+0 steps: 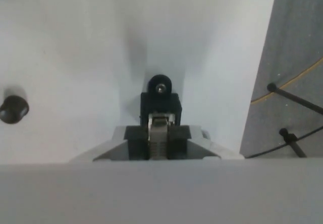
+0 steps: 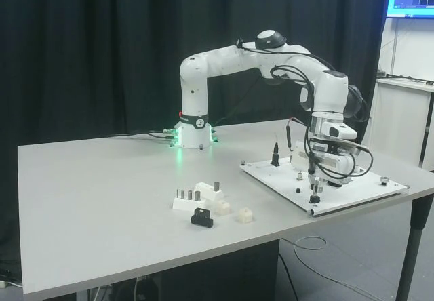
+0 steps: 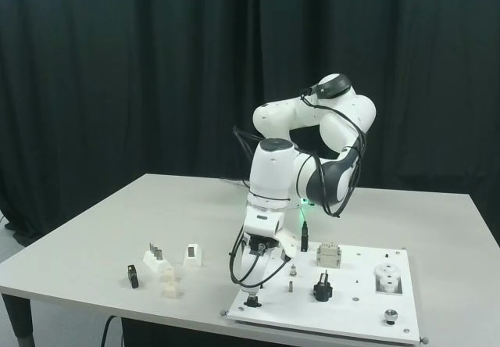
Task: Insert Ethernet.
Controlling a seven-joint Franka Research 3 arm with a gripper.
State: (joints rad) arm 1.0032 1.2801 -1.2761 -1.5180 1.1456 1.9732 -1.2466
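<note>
In the wrist view my gripper (image 1: 159,139) is shut on a grey Ethernet plug (image 1: 159,128), held between the two black fingers (image 1: 135,142). The plug's tip hangs just over a small black socket block (image 1: 160,102) fixed on the white board (image 1: 75,42). From the first room view the gripper (image 2: 313,183) points straight down over that block (image 2: 314,198) near the board's front edge (image 2: 352,203). The second room view shows the gripper (image 3: 251,287) low over the block (image 3: 252,302) at the board's front left corner. Whether plug and socket touch is hidden.
A black knob (image 1: 12,108) stands on the board close by. Other fixtures sit on the board: a black post (image 2: 275,157), a white connector block (image 3: 328,255), a black knob (image 3: 321,291), a white round part (image 3: 387,278). Loose white and black parts (image 2: 203,199) lie on the grey table. Black cables (image 1: 295,99) run beside the board.
</note>
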